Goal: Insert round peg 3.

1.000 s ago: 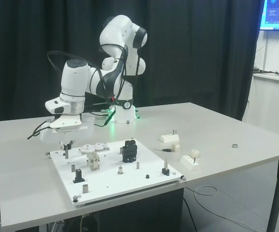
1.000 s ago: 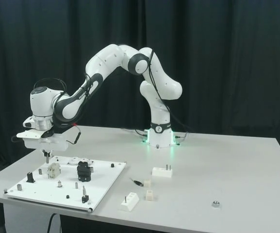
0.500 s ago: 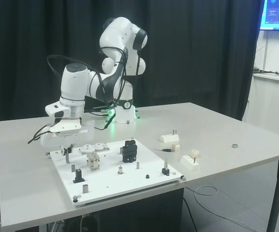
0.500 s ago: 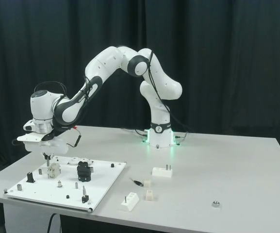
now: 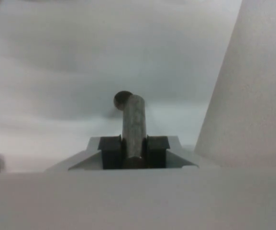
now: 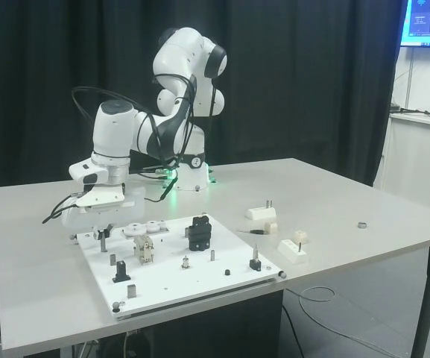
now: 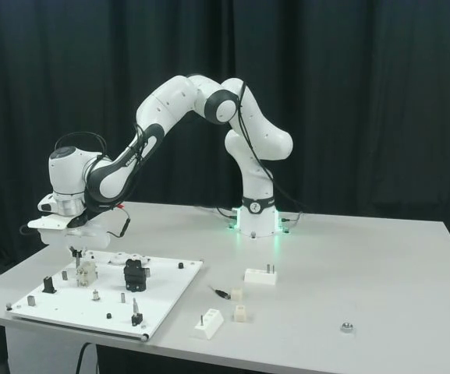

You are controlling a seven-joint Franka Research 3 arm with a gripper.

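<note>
In the wrist view a grey round peg (image 5: 133, 128) is clamped between my gripper's (image 5: 133, 153) black finger pads (image 5: 111, 152). Its lower tip hangs right at the edge of a small dark round hole (image 5: 120, 98) in the white board (image 5: 56, 72). In the first room view the gripper (image 6: 104, 230) hovers low over the far left corner of the white assembly board (image 6: 192, 287), with the peg (image 6: 104, 239) pointing down. The second room view shows the gripper (image 7: 74, 251) just above the board (image 7: 162, 300) at its far left end.
The board carries a black fixture (image 6: 200, 233), a white-and-grey gear block (image 6: 144, 248) and several small upright pegs and posts. Right of the board lie white holder blocks (image 6: 261, 214) (image 6: 293, 250) and a small ring nut (image 6: 361, 224). The arm's base (image 6: 188, 175) stands behind.
The gripper has come down a little toward the board's far left corner with the peg still held. The elbow has shifted slightly.
</note>
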